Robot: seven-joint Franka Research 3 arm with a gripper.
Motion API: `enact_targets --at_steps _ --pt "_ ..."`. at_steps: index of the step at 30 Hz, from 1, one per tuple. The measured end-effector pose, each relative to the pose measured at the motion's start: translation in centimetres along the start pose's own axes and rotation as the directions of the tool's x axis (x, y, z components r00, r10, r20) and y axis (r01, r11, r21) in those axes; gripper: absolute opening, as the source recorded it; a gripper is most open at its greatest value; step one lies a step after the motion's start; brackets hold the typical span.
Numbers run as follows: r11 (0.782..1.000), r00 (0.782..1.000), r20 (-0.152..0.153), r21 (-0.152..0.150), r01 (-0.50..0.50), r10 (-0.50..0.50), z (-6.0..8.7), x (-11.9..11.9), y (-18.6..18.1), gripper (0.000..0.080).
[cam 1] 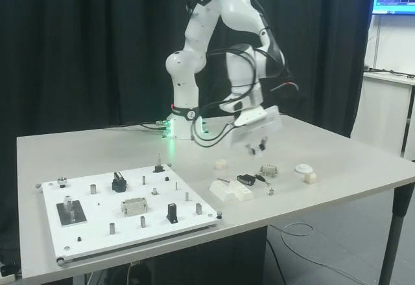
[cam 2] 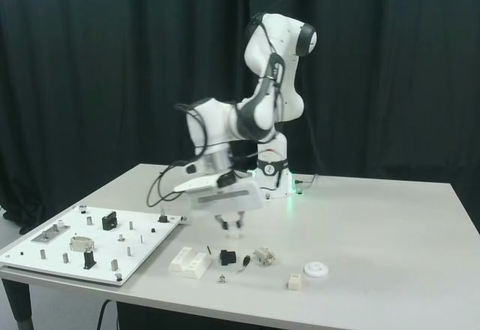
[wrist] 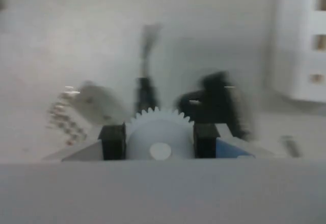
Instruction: Place medium gear.
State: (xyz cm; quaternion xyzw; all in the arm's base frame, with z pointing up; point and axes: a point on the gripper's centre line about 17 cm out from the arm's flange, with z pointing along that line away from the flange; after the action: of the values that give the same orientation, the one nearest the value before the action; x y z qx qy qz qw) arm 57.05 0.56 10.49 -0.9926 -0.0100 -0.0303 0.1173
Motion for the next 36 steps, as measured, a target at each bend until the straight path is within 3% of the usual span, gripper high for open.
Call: enact_targets --at_steps 9,22,36 --pt "0.999 1.0 -0.002 -0.051 -0.018 0.018 2.4 -0.7 -5.8 0.0282" --pt "0.991 0.999 -0.003 -0.13 -0.04 0.04 5.7 -3.6 -11.5 0.0282" --pt "0.984 0.998 -0.034 -0.169 -0.05 0.045 8.8 -5.6 -14.6 0.0282"
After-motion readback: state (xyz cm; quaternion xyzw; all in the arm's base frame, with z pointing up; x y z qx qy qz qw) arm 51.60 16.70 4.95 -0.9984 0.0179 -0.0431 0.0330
